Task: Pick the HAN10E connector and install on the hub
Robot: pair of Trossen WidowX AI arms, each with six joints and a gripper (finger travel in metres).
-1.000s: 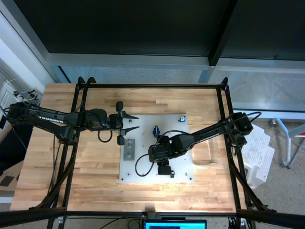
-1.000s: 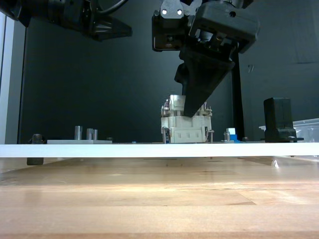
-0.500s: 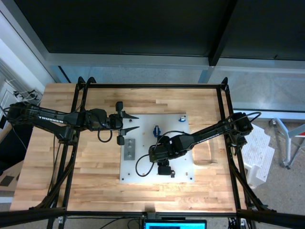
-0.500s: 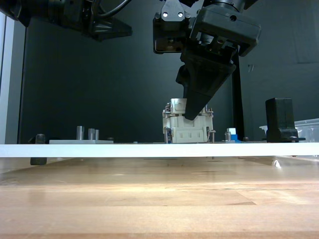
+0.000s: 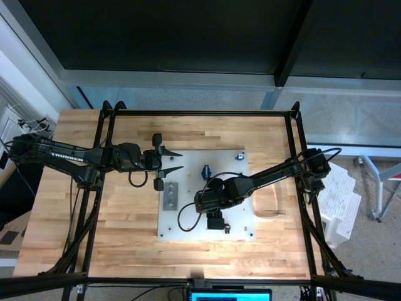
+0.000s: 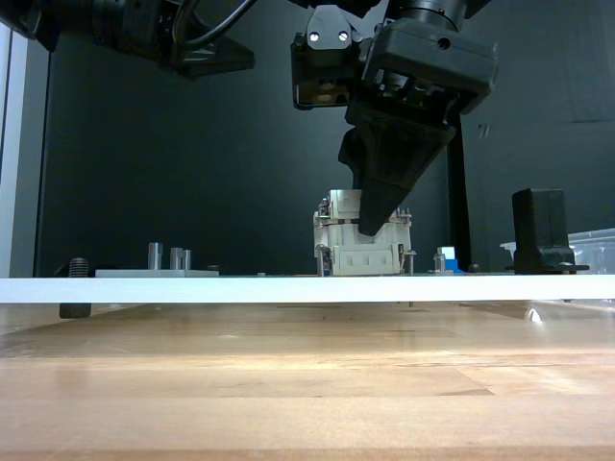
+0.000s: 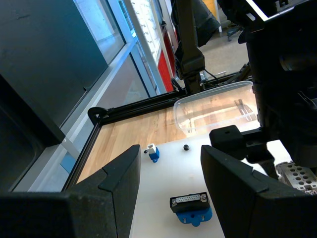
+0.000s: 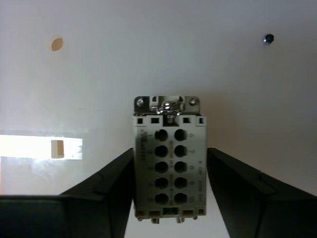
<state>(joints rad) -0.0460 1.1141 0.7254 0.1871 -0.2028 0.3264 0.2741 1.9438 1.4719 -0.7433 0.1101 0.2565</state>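
Right gripper [image 6: 371,223], jaws pinching connector [image 8: 170,163] across its short axis, sits straight above hub [image 6: 363,259] (left gripper [image 5: 178,160], jaws spread, well aside)

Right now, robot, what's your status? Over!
Left gripper open, parked high at left. Right gripper shut on HAN10E connector, sitting on hub. Nothing seen blocking.

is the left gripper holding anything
No, the left gripper hangs open and empty above the board, while the right gripper grips the HAN10E connector.
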